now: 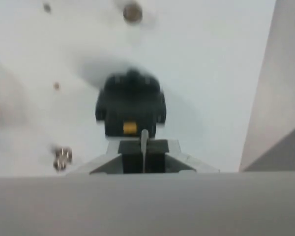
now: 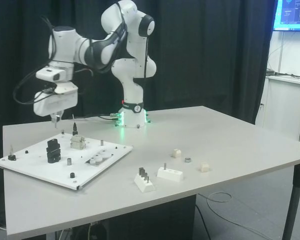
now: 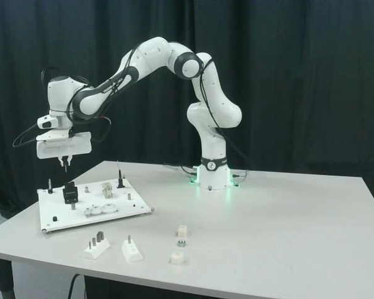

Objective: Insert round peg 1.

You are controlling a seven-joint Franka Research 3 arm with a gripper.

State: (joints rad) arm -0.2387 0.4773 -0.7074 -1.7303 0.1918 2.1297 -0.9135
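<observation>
My gripper [image 1: 144, 158] is shut on a thin grey round peg [image 1: 144, 140] that sticks out past the fingertips. In the room views the gripper [image 2: 55, 118] [image 3: 65, 162] hangs well above the far left part of the white board [image 2: 35, 167] [image 3: 56, 218], with the peg pointing down. Straight under the peg in the wrist view sits a black block [image 1: 131, 101] on the board [image 1: 201, 73]; the same block [image 2: 53, 151] [image 3: 70, 193] stands near the board's middle. A round metal socket [image 1: 132, 12] shows on the board beyond the block.
The board carries several small posts and fixtures, among them a grey clamp [image 2: 78, 142] and white rings [image 2: 97, 159]. Two white peg holders [image 2: 144, 180] [image 2: 170, 173], two small cubes [image 2: 176, 153] [image 2: 205, 167] and a nut [image 2: 188, 160] lie on the grey table. The arm's base [image 2: 132, 112] stands behind.
</observation>
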